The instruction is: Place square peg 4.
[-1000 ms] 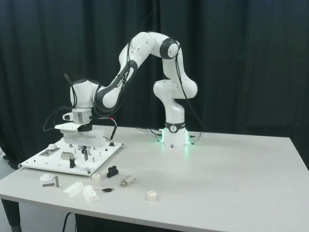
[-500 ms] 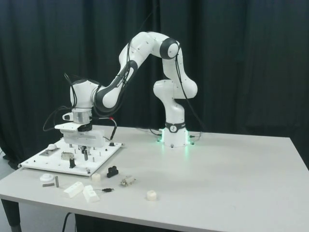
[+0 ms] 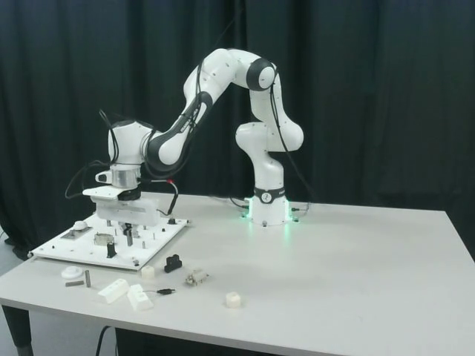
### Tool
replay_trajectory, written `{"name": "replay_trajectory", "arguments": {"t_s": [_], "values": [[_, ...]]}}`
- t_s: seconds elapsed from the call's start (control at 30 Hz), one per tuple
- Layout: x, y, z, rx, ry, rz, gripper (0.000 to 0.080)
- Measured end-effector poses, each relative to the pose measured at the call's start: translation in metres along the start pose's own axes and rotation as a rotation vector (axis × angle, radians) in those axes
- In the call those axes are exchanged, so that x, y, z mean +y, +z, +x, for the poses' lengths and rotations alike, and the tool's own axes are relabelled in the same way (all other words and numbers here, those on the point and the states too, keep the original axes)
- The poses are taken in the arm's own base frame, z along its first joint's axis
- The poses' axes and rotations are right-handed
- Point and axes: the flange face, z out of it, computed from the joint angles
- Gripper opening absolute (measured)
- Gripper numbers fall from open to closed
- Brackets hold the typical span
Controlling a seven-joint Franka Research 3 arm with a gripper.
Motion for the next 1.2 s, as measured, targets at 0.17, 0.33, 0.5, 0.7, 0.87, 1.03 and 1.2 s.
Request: {"name": "replay_trajectory", "arguments": {"t_s": [0.17,0.33,0.5,0.7,0.87,1.03,1.2], "values": [[-0.011,-0.004,0.005,0.038,0.003,0.006,0.0096],[-0.023,-0.002,0.012,0.084,-0.001,0.003,0.0096],[-0.035,0.008,0.022,0.115,-0.007,-0.006,0.0096],[-0.048,0.026,0.036,0.125,-0.010,-0.015,0.0096],[-0.058,0.041,0.046,0.124,-0.011,-0.012,0.0096],[-0.062,0.052,0.052,0.113,-0.016,-0.004,0.0096],[-0.062,0.055,0.054,0.099,-0.015,0.007,0.0096]]}}
